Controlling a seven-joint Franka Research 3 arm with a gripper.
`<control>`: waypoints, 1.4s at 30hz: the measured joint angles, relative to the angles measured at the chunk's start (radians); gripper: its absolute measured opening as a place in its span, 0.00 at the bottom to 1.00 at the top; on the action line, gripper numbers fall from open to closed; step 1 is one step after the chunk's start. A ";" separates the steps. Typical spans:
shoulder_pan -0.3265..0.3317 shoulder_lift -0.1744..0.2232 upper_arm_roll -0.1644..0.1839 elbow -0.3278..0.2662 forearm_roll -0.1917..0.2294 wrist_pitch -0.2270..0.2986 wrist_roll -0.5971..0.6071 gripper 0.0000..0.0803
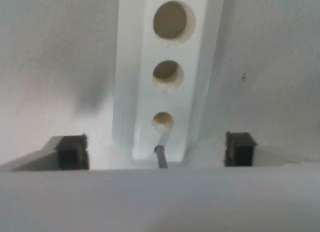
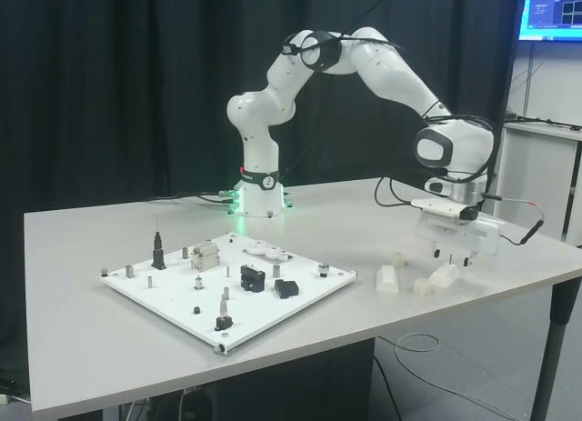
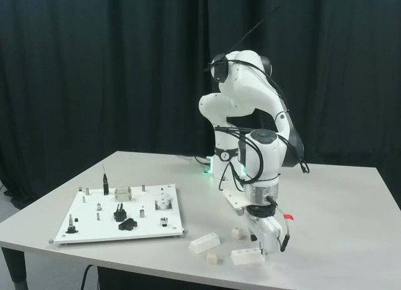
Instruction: Pick round peg 1.
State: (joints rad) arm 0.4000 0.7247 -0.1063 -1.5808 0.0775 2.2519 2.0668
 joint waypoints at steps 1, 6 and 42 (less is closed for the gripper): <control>0.001 0.000 0.000 0.002 0.000 -0.005 0.000 0.82; 0.002 0.000 0.000 0.012 0.000 -0.022 0.000 0.58; 0.004 -0.011 -0.028 0.025 0.006 -0.043 0.106 0.04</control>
State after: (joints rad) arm 0.4037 0.7137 -0.1344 -1.5556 0.0834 2.2087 2.1724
